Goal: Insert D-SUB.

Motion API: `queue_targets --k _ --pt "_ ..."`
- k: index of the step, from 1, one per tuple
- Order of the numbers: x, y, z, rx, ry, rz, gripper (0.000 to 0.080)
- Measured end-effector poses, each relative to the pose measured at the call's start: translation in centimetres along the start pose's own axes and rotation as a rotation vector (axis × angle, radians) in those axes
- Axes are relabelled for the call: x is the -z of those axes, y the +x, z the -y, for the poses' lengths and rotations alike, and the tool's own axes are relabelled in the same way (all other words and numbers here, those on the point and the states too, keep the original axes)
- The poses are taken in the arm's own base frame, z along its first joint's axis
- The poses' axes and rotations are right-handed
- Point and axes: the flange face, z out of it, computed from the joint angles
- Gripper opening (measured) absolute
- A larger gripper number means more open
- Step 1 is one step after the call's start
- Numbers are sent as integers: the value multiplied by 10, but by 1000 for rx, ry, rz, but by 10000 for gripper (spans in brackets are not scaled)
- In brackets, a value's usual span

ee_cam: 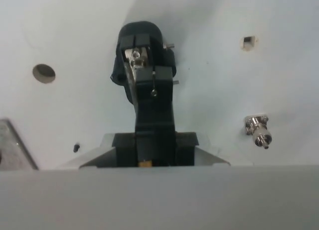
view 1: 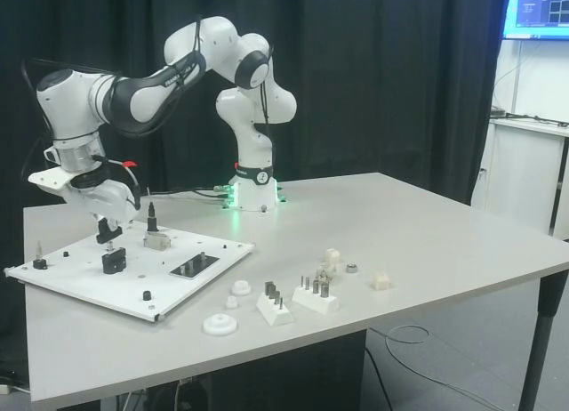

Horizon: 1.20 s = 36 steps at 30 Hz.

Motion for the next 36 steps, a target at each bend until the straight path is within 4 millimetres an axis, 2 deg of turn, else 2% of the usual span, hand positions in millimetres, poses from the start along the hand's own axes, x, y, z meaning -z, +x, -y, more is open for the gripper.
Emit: queue_targets --k 19,36 --pt "-8 -13 -3 -2 46 -36 154" --pt "-16 -15 -8 -13 78 -81 154"
